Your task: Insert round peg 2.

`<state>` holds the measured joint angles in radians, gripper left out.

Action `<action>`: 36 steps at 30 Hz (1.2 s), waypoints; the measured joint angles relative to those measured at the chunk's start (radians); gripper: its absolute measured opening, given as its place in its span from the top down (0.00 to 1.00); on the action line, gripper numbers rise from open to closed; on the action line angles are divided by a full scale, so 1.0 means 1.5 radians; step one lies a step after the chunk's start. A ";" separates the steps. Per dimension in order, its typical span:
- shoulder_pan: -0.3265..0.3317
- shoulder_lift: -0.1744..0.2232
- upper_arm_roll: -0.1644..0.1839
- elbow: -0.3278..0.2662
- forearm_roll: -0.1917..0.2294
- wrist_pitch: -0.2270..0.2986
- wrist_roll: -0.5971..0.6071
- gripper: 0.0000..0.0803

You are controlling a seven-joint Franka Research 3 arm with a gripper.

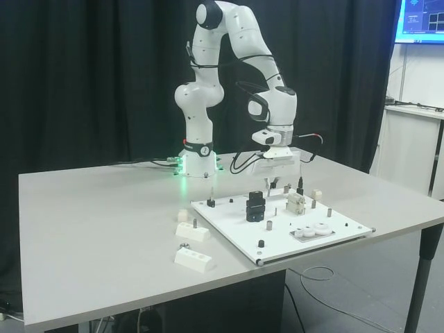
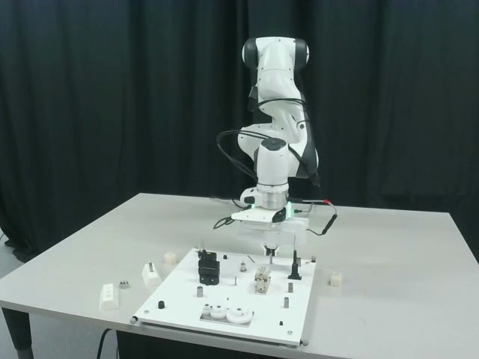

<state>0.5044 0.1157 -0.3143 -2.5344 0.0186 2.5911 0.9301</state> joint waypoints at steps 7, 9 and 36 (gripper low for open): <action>-0.003 0.003 0.000 0.000 0.000 0.009 -0.002 0.91; -0.003 0.003 0.000 0.000 0.000 0.009 -0.002 0.91; -0.001 -0.003 0.004 0.000 0.001 -0.017 -0.001 0.91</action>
<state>0.5034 0.1107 -0.3085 -2.5341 0.0199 2.5659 0.9283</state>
